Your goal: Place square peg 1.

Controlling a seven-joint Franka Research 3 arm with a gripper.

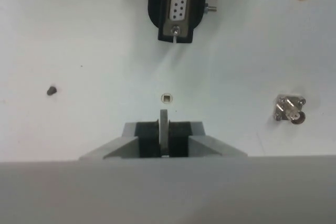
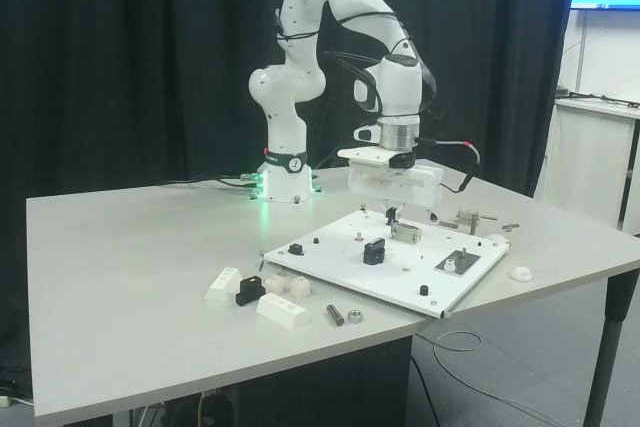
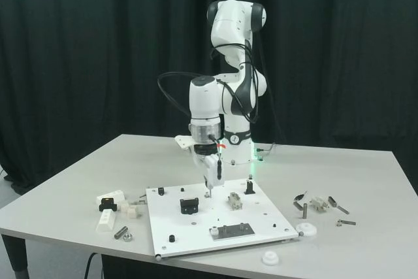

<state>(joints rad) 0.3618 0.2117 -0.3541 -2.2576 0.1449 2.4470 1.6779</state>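
- The insertion step is judged to be in hand: the square peg is held upright between the closed fingers of the gripper, low over the white board.
- In the wrist view a small square hole is seen in the board close ahead of the peg's tip; it is taken to be the target, though this cannot be confirmed.
- Whether the tip already touches the board cannot be told; in the second room view it appears just above the surface or on it.
- The next move is judged to call for a short sideways shift until the peg stands straight over the hole, its flat sides squared with the hole's sides, followed by a straight, gentle descent.
- A multi-pin connector in a black holder is mounted beyond the hole, and a small metal socket stands off to one side; both are apart from the path.
- Nothing is seen between the peg and the hole.
- White blocks and small metal parts lie on the tabletop beside the board, towards its front edge, well clear of the work.
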